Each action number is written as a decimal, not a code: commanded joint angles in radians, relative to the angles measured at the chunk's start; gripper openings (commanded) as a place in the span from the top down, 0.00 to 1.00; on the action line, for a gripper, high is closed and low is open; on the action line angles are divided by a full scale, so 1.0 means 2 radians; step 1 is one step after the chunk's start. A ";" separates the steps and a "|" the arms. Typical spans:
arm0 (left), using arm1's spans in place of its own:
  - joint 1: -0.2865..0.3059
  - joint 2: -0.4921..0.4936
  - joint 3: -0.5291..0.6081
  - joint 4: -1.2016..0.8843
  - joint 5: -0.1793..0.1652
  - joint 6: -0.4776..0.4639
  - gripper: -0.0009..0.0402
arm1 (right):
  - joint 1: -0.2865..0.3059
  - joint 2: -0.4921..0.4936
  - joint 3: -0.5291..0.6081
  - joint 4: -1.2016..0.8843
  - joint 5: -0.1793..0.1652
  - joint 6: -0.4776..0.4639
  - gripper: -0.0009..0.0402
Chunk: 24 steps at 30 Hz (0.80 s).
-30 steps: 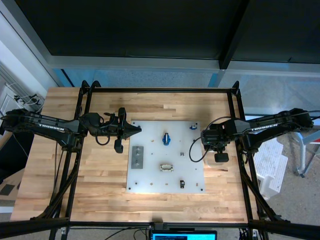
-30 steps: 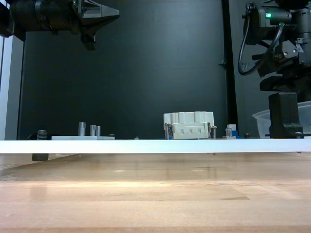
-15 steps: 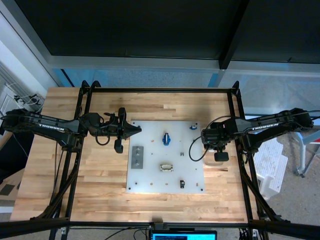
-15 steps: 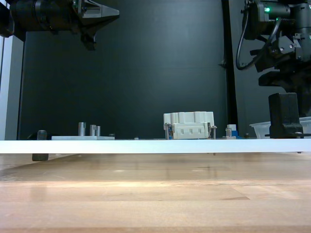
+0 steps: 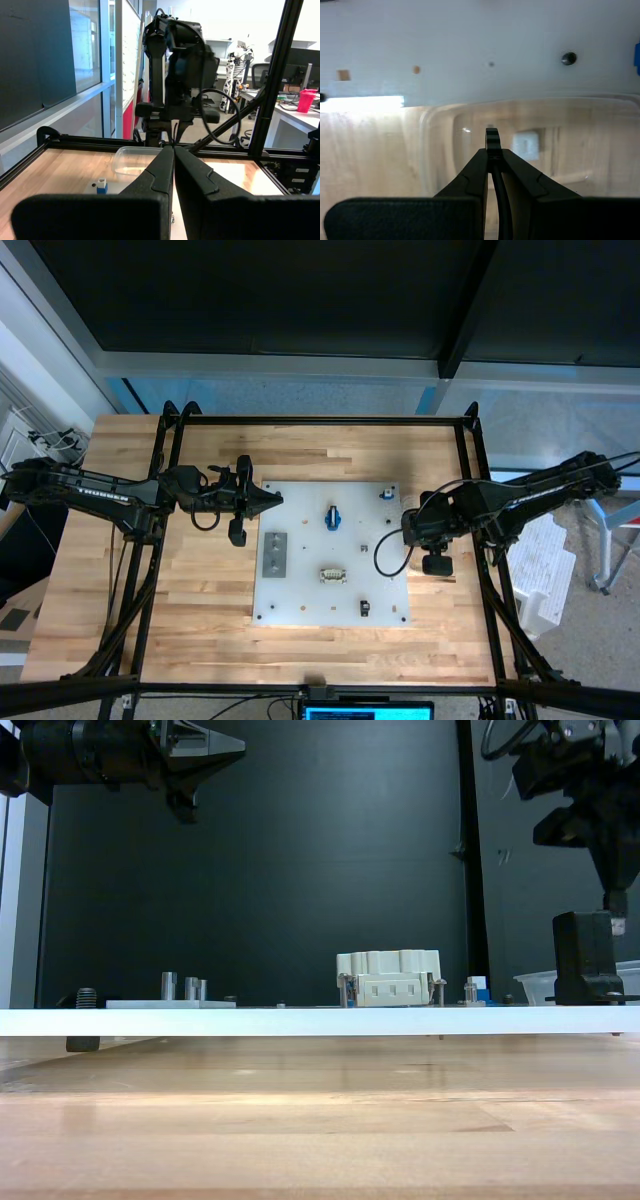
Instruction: Pick the USB connector and install on taskboard
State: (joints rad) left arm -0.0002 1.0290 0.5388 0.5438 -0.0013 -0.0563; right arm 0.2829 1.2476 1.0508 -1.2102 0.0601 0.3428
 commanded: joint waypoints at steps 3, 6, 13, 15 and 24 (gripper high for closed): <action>0.000 0.000 0.000 0.000 0.000 0.000 0.98 | 0.041 0.027 0.030 -0.014 0.000 0.030 0.98; 0.000 0.000 0.000 0.000 0.000 0.000 0.98 | 0.066 0.046 0.049 -0.031 0.000 0.041 0.98; 0.000 0.000 0.000 0.000 0.000 0.000 0.98 | 0.106 0.092 0.100 -0.052 -0.002 0.056 0.98; 0.000 0.000 0.000 0.000 0.000 0.000 0.98 | 0.111 0.109 0.116 -0.058 -0.001 0.058 0.98; 0.000 0.000 0.000 0.000 0.000 0.000 0.98 | 0.118 0.195 0.206 -0.060 -0.001 0.064 0.98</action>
State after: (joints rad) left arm -0.0002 1.0290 0.5388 0.5442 -0.0013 -0.0566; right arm 0.5194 1.6138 1.4357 -1.3304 0.0570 0.4667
